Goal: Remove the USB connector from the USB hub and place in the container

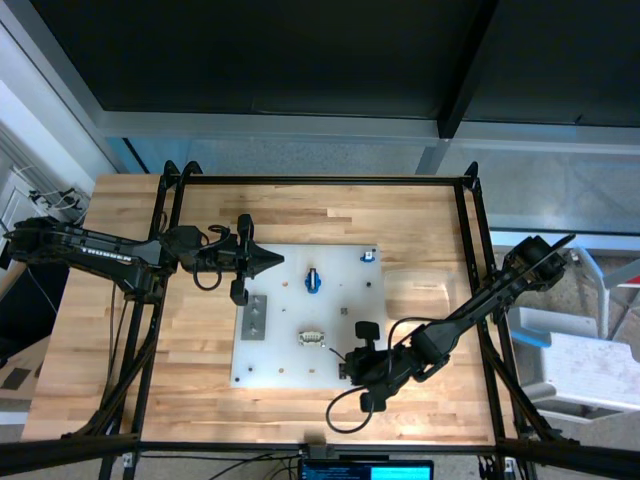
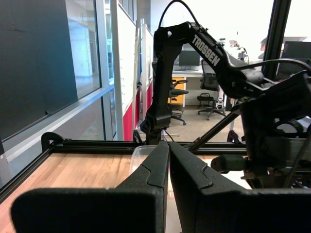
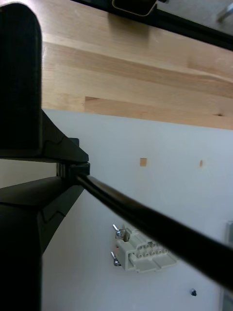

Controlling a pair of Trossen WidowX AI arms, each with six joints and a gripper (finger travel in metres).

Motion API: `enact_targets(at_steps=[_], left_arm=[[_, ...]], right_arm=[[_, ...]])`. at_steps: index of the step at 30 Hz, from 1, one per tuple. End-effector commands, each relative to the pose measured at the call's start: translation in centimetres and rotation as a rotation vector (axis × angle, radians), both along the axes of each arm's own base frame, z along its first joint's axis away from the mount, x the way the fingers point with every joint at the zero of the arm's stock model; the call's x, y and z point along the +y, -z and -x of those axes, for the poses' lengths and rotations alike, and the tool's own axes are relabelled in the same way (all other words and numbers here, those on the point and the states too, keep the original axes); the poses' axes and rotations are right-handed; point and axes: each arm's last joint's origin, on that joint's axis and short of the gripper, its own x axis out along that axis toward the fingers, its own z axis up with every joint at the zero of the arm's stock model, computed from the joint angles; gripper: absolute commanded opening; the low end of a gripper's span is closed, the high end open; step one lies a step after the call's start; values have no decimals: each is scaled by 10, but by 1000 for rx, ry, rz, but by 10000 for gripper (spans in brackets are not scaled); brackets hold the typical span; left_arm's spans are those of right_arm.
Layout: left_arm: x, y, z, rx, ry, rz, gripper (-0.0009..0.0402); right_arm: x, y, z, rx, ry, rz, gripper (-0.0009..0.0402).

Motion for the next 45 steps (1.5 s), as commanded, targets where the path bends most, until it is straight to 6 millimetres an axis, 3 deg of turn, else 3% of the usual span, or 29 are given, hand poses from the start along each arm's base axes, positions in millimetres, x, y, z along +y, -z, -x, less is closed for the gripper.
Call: enact_targets(at_steps=[1,12,27,33,45], left_arm=[[0,0,0,-1,0,0,0],[0,0,0,0,0,0,0],[0,0,0,0,0,0,1],[0,0,0,0,0,0,1],[0,0,0,0,0,0,1]], right_arm=[[0,7,2,-31,8,-29,0],[-1,-7,1,61,-23,48,0],[7,-10,-29,178,-149,63,0],[4,-13,-26,152,-86,64,0],[3,-14,-2,10,14,34,0]])
